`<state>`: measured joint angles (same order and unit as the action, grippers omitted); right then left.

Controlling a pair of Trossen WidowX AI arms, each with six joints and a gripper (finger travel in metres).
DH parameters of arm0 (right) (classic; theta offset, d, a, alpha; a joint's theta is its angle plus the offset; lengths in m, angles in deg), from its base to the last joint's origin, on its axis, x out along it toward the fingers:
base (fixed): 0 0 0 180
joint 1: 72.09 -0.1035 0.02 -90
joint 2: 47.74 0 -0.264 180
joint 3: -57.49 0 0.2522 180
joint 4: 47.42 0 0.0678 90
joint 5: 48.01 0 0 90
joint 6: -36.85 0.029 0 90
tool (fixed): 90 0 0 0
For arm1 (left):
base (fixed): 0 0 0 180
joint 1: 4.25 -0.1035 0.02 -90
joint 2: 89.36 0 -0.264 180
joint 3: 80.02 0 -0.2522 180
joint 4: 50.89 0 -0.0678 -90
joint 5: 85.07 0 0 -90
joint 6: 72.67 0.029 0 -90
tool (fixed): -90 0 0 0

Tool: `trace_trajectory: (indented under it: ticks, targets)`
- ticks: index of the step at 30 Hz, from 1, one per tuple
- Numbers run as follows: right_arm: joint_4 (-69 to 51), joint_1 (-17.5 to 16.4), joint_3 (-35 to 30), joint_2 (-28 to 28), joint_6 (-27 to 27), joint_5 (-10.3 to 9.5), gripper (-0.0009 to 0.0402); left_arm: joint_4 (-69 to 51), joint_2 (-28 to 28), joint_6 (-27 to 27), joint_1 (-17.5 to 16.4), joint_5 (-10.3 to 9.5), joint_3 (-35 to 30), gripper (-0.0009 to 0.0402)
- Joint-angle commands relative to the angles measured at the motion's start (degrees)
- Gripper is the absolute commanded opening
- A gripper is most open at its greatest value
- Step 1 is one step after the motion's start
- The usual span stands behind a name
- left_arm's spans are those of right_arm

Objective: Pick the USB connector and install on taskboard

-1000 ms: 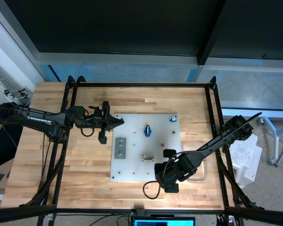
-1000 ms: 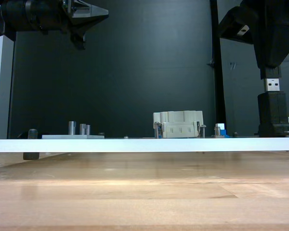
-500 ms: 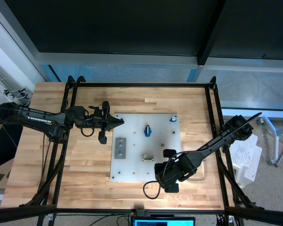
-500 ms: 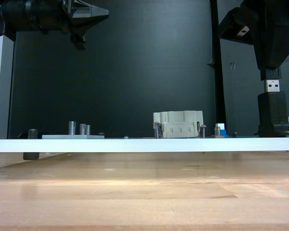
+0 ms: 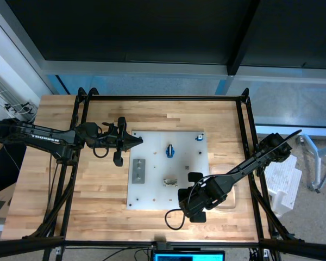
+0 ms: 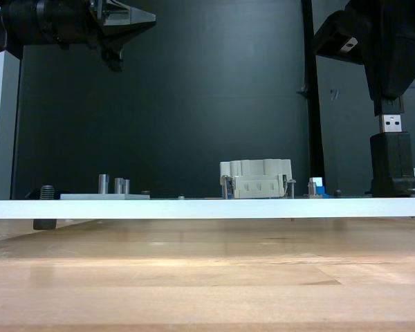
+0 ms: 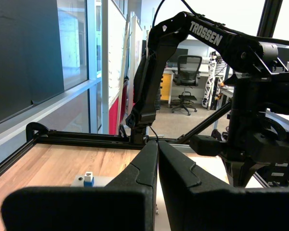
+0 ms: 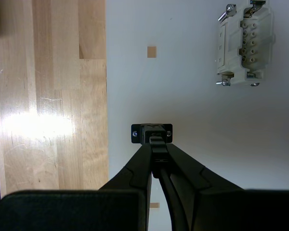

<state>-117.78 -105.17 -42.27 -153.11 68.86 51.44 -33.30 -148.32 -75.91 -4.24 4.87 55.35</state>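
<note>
Aloft hang left gripper [image 7: 157, 147], right gripper [image 8: 152, 146], one connector [image 6: 391, 123].

Table [image 5: 92, 185]: light wooden butcher-block top, planks running left to right, with black frame rails [image 5: 163, 98] along its edges.

Lying on it:
- taskboard [image 5: 152, 190], white square plate, right of centre, raised slightly off the wood, dark foot [image 6: 45, 223] beneath its left end
- clear tray [image 5: 231, 200], just beside the board's right edge, partly hidden
</note>
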Motion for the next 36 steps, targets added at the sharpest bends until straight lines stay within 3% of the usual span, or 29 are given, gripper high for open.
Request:
trace_trajectory:
  ticks: [1, 36]
  targets:
    - [-0.09, 0.0, 0.04, -0.04, 0.02, 0.0, 0.0, 0.02, 0.0, 0.02, 0.0, 0.02, -0.02, 0.0]
    - [0.35, 0.0, 0.02, 0.92, 0.04, -0.11, 0.0, 0.02, 0.0, 0.02, 0.0, 0.02, 0.0, 0.0]
